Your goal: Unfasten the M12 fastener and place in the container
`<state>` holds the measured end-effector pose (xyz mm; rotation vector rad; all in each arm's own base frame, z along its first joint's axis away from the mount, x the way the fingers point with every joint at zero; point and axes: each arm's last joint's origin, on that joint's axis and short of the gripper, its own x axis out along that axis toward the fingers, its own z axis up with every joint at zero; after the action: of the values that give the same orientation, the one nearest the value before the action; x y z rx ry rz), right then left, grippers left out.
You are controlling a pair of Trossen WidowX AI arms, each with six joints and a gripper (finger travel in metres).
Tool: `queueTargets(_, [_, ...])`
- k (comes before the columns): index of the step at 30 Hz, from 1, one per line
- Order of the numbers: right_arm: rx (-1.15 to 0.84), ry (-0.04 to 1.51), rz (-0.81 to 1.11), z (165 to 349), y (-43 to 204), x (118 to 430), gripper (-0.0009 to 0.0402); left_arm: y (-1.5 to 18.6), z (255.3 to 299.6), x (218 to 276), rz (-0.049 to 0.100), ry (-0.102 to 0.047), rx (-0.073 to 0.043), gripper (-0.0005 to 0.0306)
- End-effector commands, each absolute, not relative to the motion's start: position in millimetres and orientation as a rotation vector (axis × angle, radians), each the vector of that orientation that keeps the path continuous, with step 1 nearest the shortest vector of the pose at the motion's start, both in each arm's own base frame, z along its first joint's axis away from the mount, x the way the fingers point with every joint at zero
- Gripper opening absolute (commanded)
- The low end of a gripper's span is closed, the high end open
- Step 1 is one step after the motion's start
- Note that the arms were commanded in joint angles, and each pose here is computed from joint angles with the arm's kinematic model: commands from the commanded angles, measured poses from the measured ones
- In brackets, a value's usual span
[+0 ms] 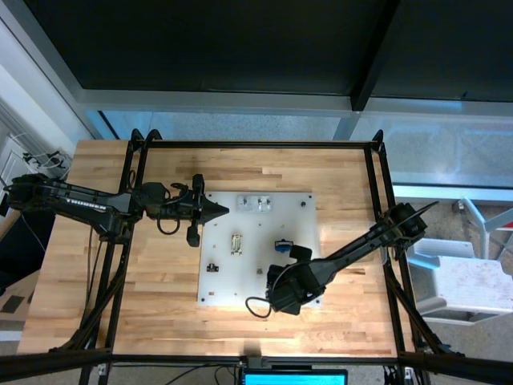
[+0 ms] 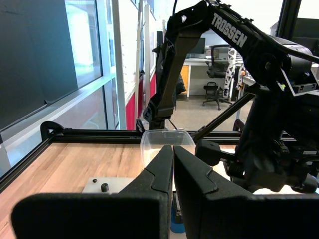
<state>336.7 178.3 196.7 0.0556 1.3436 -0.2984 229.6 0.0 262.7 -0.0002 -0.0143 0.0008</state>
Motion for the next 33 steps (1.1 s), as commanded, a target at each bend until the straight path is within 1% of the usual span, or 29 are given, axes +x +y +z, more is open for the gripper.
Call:
queueTargets(1, [0.116, 1.386, -0.225, 201.4, 183, 337, 0.0, 0.0, 262.9, 229.6, 0.0, -0.016, 0.0, 0.0])
queueTargets(5, [0.163, 1.422, -0.131, 208.5, 187, 338, 0.0, 0.1, 262.6, 229.6, 0.001, -0.013, 0.0, 0.0])
queueTargets(8, [0.205, 1.444, -0.086, 210.9, 189, 338, 0.0, 0.1, 262.7, 229.6, 0.001, -0.014, 0.0, 0.0])
queueTargets(10, [0.214, 1.454, -0.057, 210.1, 190, 338, 0.0, 0.0, 262.7, 229.6, 0.0, -0.014, 0.0, 0.0])
queueTargets(15, [0.17, 1.453, -0.003, 199.5, 193, 342, 0.0, 0.1, 262.6, 229.6, 0.001, -0.014, 0.0, 0.0])
queueTargets(17, [0.163, 1.442, 0.012, 198.2, 194, 344, 0.0, 0.0, 262.7, 229.6, 0.0, -0.015, 0.0, 0.0])
queueTargets(25, [0.162, 1.435, 0.019, 187.6, 192, 343, 0.0, 0.0, 262.6, 229.6, 0.0, -0.014, 0.0, 0.0])
queueTargets(31, [0.154, 1.425, 0.01, 187.0, 192, 344, 0.0, 0.0, 262.7, 229.6, 0.0, -0.014, 0.0, 0.0])
queueTargets(33, [0.116, 1.424, -0.038, 186.9, 189, 342, 0.0, 0.1, 262.7, 229.6, 0.001, -0.014, 0.0, 0.0])
